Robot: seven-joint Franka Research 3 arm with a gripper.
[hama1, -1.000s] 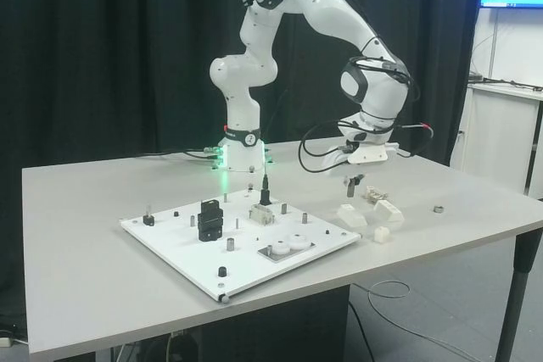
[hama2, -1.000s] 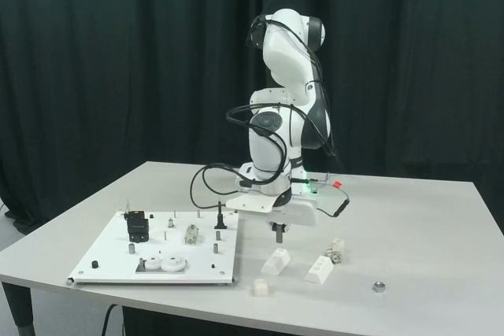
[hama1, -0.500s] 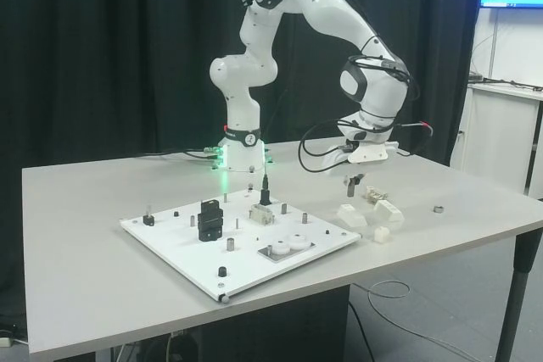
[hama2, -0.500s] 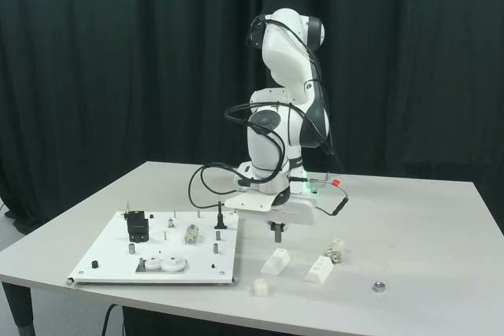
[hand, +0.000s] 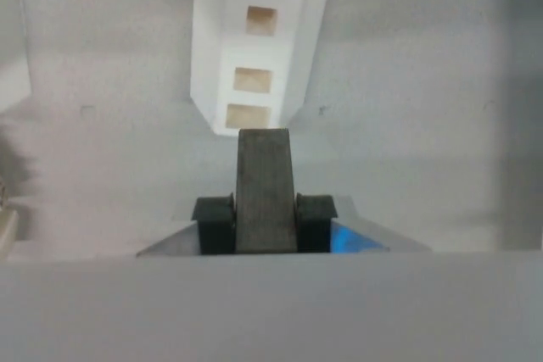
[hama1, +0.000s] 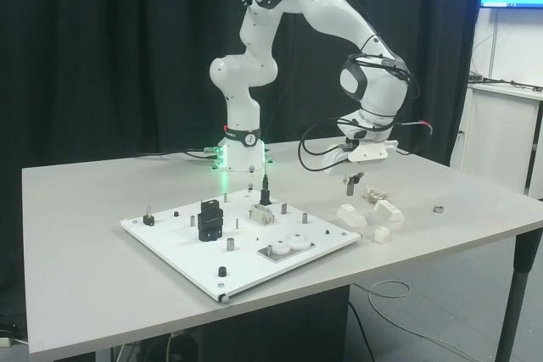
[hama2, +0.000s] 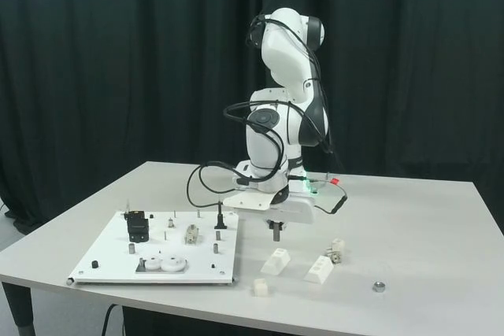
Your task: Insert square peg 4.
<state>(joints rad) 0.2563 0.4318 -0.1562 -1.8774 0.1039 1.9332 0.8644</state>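
Note:
My gripper [hand: 265, 214] is shut on a grey square peg [hand: 265, 192] that sticks out beyond the black fingers [hand: 214, 214]. The peg hangs just above one end of a long white block [hand: 259, 40] with a row of square holes. In the room views the gripper [hama1: 349, 182] [hama2: 276, 234] hovers a short way over that block [hama1: 350, 215] [hama2: 276, 260], which lies on the grey table to the right of the white board. The peg's tip is in line with the end hole; it is clear of the block.
A white assembly board [hama1: 191, 256] [hama2: 106, 261] carries black and grey parts. Near the holed block lie a second white block [hama1: 389, 209] [hama2: 320, 270], a small white cube [hama1: 381, 234] [hama2: 260, 288], a small white-and-grey part [hama2: 337, 248] and a metal ring [hama1: 439, 208] [hama2: 379, 286].
The hand has risen slightly and drifted a little toward the board, keeping the peg. Nothing on the table has moved.

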